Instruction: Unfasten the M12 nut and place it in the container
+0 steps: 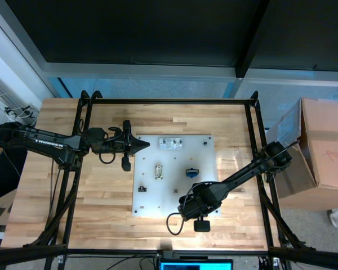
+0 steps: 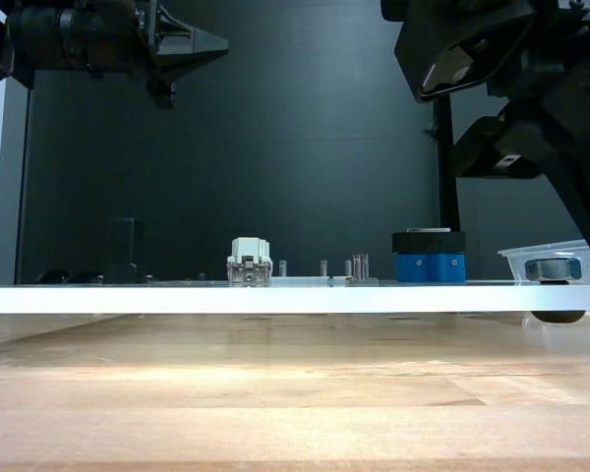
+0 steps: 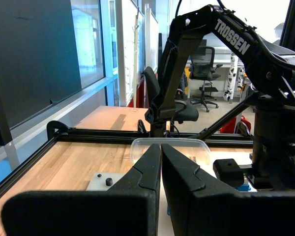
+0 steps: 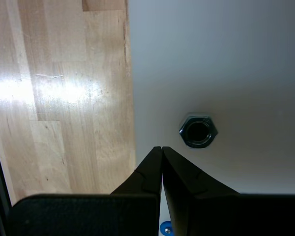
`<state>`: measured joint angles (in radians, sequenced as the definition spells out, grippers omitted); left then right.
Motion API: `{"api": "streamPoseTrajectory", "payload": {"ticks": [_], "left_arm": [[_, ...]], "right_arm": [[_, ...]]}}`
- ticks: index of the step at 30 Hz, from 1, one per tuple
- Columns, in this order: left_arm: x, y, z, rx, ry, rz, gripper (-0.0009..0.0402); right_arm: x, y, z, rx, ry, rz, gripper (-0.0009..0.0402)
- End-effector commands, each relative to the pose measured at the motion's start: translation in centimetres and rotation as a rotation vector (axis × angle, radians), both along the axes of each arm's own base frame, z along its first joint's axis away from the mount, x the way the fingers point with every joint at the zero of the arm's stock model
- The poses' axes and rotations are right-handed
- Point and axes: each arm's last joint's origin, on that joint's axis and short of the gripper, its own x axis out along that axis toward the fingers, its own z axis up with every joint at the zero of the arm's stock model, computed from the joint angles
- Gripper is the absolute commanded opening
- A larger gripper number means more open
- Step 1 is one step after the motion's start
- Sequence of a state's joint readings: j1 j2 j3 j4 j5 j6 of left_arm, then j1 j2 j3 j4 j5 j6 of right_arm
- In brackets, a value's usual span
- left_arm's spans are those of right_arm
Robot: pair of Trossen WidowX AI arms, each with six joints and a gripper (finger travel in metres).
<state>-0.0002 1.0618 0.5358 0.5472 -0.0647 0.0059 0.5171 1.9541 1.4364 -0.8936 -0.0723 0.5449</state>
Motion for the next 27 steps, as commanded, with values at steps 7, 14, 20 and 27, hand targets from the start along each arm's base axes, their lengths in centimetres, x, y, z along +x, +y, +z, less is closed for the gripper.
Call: {"api": "streamPoseTrajectory", "payload": {"ticks": [7,14,20,27], "left_arm": [[0.0,0.0,0.0,0.0,0.0,0.0,0.0],[0.0,0.0,0.0,0.0,0.0,0.0,0.0],[0.0,0.0,0.0,0.0,-0.001,0.0,0.0],[0.0,0.0,0.0,0.0,-0.001,0.0,0.0]], "right_arm": [[0.0,-0.2,-0.2,-0.033,-0.018,-0.009,0.0],[-0.8,-1.5,1.1,-0.278,-0.069,-0.107,0.0],[-1.2,-1.6,1.9,-0.252,-0.056,-0.107,0.0],[-1.2,-0.9,2.6,-0.057,0.016,-0.084,0.0]]}}
